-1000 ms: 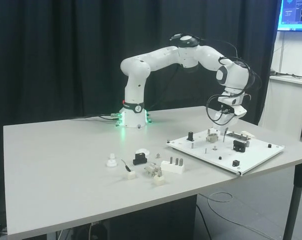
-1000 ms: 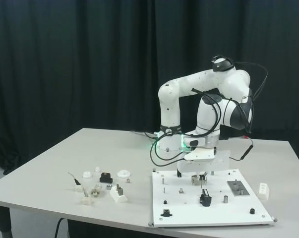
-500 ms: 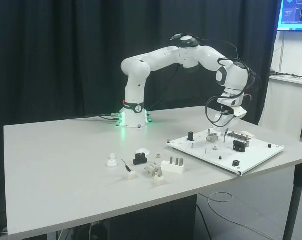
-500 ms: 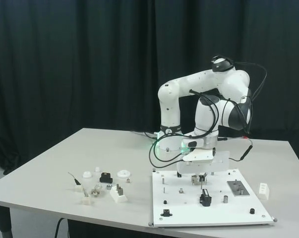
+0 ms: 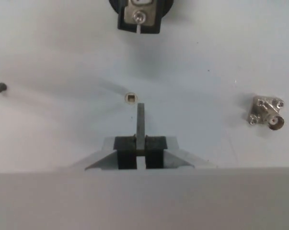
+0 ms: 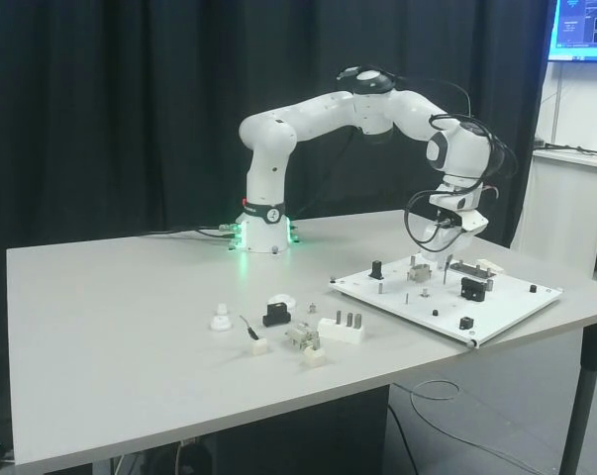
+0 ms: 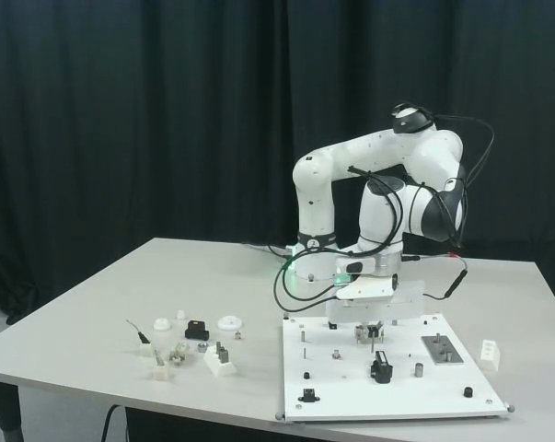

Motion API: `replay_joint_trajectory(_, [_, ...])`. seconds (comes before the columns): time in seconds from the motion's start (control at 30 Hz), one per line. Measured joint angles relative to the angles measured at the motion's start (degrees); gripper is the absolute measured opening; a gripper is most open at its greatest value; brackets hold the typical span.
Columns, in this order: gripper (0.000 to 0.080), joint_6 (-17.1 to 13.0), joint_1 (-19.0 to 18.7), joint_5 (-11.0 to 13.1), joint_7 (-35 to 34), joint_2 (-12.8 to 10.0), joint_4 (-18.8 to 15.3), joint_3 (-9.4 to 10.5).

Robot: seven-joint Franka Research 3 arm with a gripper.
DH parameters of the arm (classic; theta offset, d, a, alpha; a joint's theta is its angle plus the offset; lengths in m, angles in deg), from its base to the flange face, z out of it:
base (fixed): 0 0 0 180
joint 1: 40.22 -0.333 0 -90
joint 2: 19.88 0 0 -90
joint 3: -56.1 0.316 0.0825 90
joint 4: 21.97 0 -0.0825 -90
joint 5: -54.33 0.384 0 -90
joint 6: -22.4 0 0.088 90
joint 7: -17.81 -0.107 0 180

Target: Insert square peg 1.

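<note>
The gripper [image 5: 141, 154] pinches the grey square peg [image 5: 141, 125] between its two black fingers [image 5: 126, 152], the peg's free end just short of the small square socket [image 5: 130, 98] in the white board [image 5: 63, 57]. Beyond the socket stands a black fixture [image 5: 139, 17] with a metal plate; a four-hole metal connector [image 5: 268, 111] and a small black screw [image 5: 0, 87] lie well apart on opposite sides of it.

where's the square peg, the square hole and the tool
square peg [image 5: 141, 125], wrist view, middle of its shaft
square hole [image 5: 130, 98], wrist view, its opening in the board
tool [image 5: 141, 152], wrist view, between its fingertips, shut on the peg
</note>
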Motion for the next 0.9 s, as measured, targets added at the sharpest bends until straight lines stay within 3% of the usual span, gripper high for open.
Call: replay_joint_trajectory(0.9, [0.0035, -0.6, 0.4, 0.4, 0.0, 0.0, 0.3, 0.95])
